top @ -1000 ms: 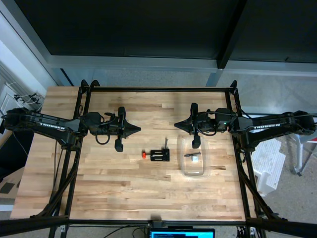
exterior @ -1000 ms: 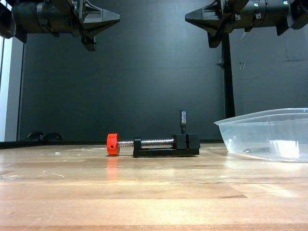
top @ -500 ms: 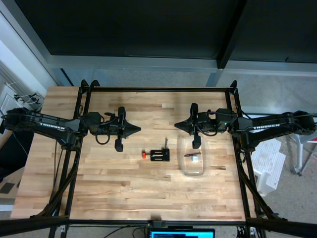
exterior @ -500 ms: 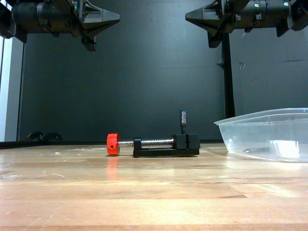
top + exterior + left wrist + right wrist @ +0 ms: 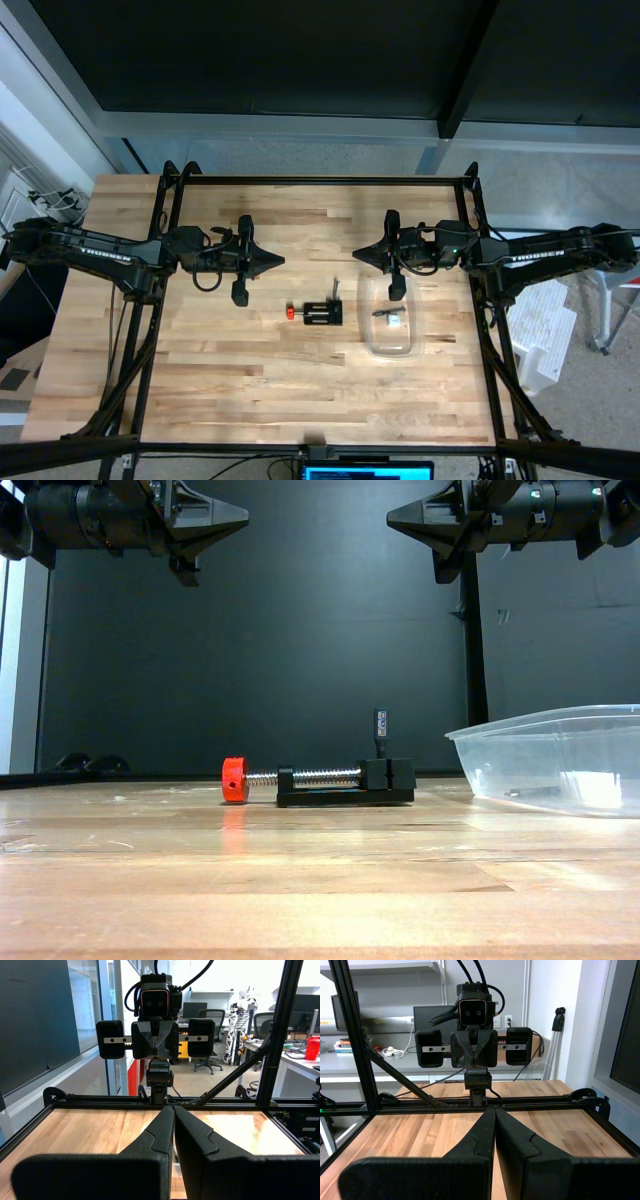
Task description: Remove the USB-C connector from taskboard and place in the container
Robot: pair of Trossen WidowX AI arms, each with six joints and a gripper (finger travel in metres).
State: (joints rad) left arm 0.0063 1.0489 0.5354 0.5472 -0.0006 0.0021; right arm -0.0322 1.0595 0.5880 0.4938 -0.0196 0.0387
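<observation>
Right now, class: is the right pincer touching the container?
Apart: the low view shows the right pincer up high, well clear of the container; the left pincer hangs equally high.

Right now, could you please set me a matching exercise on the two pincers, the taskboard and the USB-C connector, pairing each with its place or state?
Things:
1. left pincer
2. right pincer
3. taskboard
4. USB-C connector

Places or states:
A. lying inside the clear container
B. shut, raised high on the container's side of the table
C. resting on the table, its red-orange knob toward the left arm
D. shut, raised high on the knob's side of the table

Pairs: 1-D, 2-B, 3-C, 4-A.
</observation>
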